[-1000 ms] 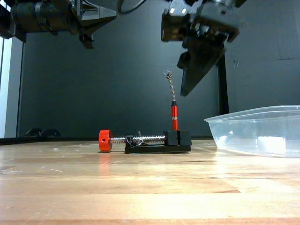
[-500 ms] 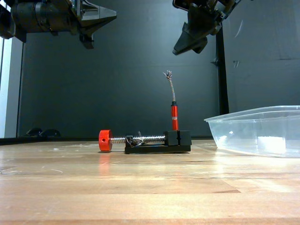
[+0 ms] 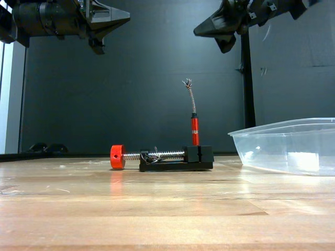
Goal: Pick the RCA connector and install on taskboard
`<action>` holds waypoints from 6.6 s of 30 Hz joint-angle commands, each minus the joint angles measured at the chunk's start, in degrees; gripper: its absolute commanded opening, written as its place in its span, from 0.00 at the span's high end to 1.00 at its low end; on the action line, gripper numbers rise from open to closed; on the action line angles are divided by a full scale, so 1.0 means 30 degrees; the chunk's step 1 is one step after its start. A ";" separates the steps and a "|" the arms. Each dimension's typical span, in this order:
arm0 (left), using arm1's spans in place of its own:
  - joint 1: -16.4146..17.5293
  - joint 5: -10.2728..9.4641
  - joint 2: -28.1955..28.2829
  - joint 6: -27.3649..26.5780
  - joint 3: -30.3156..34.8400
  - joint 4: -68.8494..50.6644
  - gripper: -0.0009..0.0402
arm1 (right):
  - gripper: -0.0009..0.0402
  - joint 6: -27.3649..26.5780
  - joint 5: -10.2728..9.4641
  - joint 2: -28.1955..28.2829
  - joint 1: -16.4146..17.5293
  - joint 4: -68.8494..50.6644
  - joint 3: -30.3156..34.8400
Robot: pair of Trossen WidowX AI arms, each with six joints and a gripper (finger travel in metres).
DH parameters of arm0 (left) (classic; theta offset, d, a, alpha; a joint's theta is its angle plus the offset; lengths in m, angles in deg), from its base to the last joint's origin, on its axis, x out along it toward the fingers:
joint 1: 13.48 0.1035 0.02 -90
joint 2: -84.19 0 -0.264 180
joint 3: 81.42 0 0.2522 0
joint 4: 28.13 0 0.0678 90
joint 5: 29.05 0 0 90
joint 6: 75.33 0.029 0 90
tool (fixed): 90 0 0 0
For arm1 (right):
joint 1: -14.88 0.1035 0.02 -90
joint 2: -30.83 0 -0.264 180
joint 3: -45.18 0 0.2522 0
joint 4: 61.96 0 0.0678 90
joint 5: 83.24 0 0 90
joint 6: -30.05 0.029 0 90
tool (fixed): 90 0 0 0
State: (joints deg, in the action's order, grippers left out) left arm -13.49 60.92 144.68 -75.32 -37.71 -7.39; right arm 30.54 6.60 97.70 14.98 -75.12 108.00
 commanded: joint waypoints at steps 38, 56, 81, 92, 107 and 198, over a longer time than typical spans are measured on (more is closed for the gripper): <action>0.0007 0.0007 0.0000 0.0000 0.0000 0.0007 0.98 | 0.98 0.0219 -0.0466 -0.3381 -0.0568 0.7876 -0.5187; 0.0007 0.0000 0.0000 0.0000 0.0000 0.0007 0.98 | 0.98 0.0189 -0.0466 -0.3381 -0.0568 0.7861 -0.5187; 0.0007 0.0000 0.0000 0.0000 0.0000 0.0007 0.98 | 0.98 0.0189 -0.0466 -0.3381 -0.0568 0.7519 -0.5187; 0.0000 0.0000 0.0000 0.0000 0.0000 0.0007 0.98 | 0.98 0.0182 -0.0466 -0.3381 -0.0568 0.7519 -0.5187; 0.0000 0.0000 0.0000 0.0000 0.0000 0.0007 0.98 | 0.98 0.0182 -0.0466 -0.3381 -0.0576 0.7519 -0.5187; 0.0007 0.0000 0.0000 0.0000 0.0000 0.0007 0.98 | 0.98 0.0182 -0.0466 -0.3381 -0.0576 0.7519 -0.5187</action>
State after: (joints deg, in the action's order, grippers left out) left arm -13.49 60.92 144.68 -75.34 -37.71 -7.36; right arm 31.09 5.20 87.56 13.25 -52.57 92.43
